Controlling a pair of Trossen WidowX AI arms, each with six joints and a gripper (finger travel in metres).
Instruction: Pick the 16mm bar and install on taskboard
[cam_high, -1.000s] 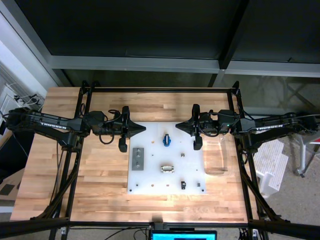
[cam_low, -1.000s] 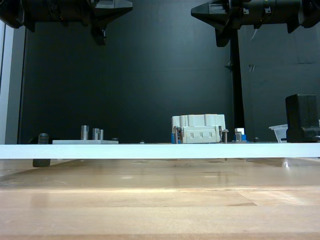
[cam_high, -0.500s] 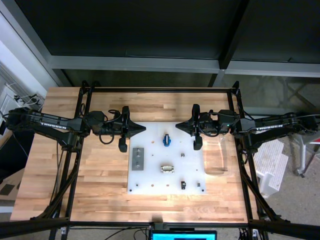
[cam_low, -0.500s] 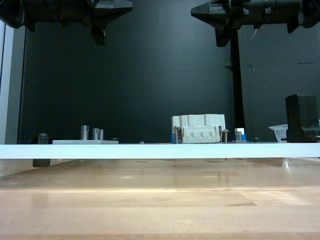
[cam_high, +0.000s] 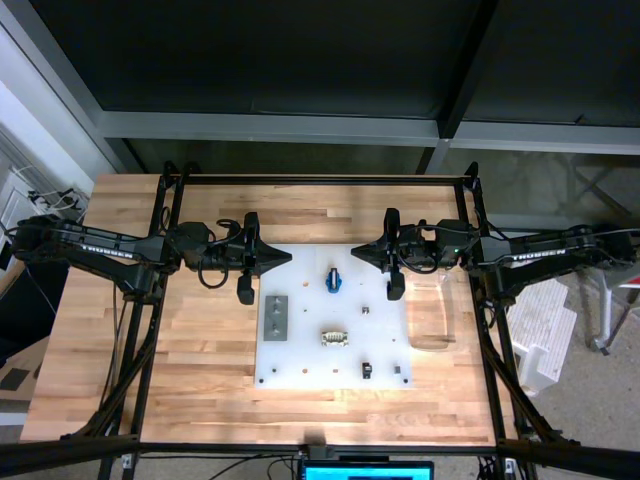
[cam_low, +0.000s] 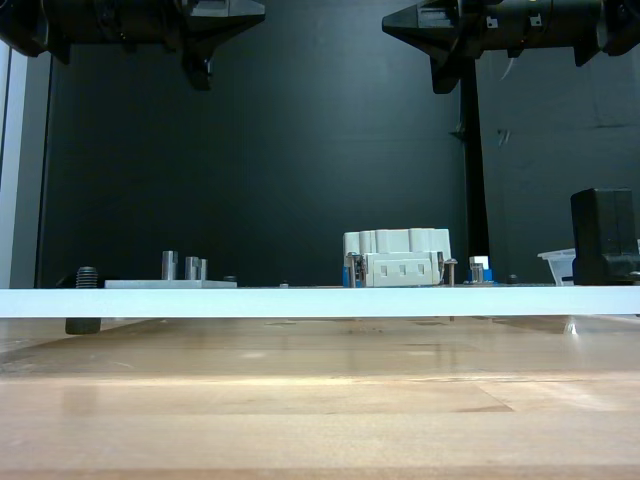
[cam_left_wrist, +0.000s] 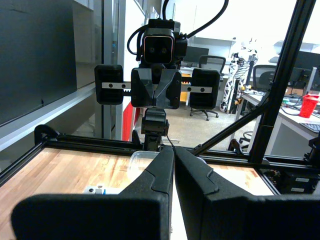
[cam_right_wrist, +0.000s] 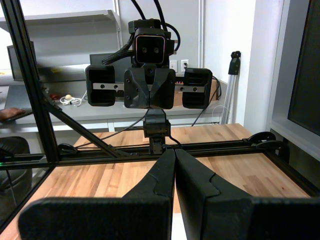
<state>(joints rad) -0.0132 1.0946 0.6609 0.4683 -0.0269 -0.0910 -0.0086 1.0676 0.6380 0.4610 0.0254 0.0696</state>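
Note:
The white taskboard (cam_high: 300, 372) lies flat in the middle of the table. My left gripper (cam_high: 288, 258) hovers high over its far left corner, shut and holding nothing; its closed tips (cam_left_wrist: 173, 150) show in the left wrist view. My right gripper (cam_high: 355, 252) hovers high over the board's far edge and faces the left one, also shut and holding nothing (cam_right_wrist: 175, 150). A grey block (cam_high: 275, 318) on the board's left carries short metal pegs (cam_low: 170, 265). I cannot tell which piece is the 16mm bar or where it lies.
A blue part (cam_high: 333, 279), a white connector (cam_high: 335, 338) and small black parts (cam_high: 368, 371) stand on the board. A clear tray (cam_high: 432, 318) sits just right of the board. Black frame rails (cam_high: 320, 180) run around the table.

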